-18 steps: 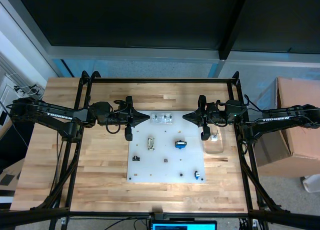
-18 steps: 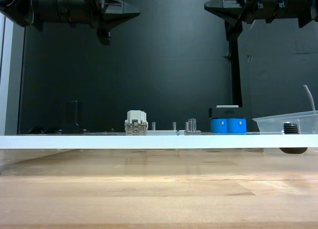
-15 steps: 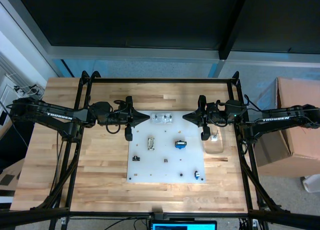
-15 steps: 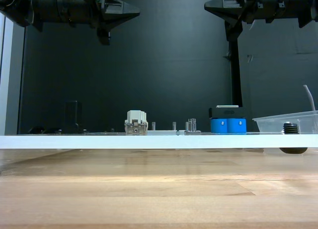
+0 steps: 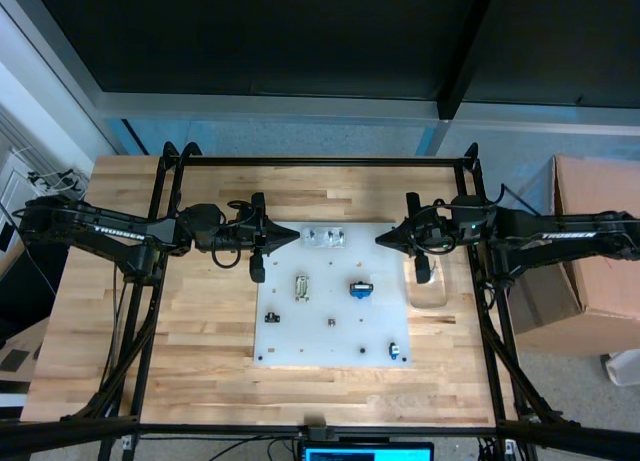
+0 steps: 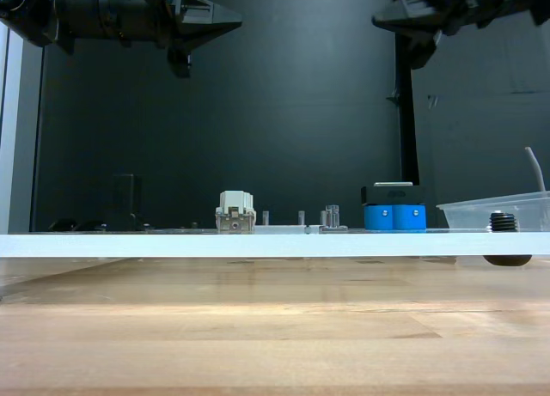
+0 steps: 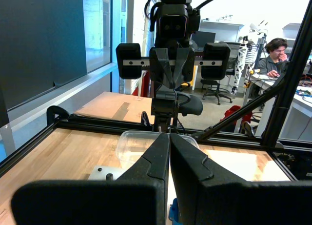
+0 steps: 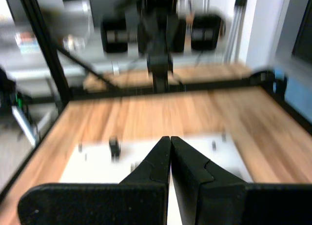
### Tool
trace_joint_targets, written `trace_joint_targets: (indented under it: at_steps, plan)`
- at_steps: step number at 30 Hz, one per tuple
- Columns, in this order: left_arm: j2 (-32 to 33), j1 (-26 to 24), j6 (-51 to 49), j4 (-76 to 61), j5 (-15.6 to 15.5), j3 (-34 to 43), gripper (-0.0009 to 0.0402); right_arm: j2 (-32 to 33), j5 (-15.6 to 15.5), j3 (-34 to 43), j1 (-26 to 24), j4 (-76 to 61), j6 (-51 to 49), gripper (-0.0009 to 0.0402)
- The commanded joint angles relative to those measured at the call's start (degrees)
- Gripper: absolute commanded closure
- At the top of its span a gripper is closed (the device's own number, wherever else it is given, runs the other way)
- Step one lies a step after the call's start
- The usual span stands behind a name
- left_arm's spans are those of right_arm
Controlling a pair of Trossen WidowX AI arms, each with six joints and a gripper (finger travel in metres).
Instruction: Pick the RJ45 connector and install on the taskboard
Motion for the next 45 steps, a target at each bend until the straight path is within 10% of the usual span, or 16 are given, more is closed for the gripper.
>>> trace_joint_targets:
  at_steps: [1,19,31,45]
  plan:
    - [0.02,0.02,0.02,0.02,0.02,0.02,0.0393,-0.31,0.04,4.83,0.02,-14.21,-1.44,0.0393]
    - [0.02,0.0,0.02,0.02,0.02,0.02,0.0393,-0.07,2.75,21.64,0.0,-69.35,-3.43,0.0393]
    - [0.02,0.0,0.02,0.02,0.02,0.02,0.0393,3.78,4.02,20.76,0.02,-73.33,-4.83,0.0377]
    - [0.02,0.02,0.02,0.02,0.02,0.02,0.0393,11.47,6.01,9.07,0.13,-67.49,-5.01,0.0261]
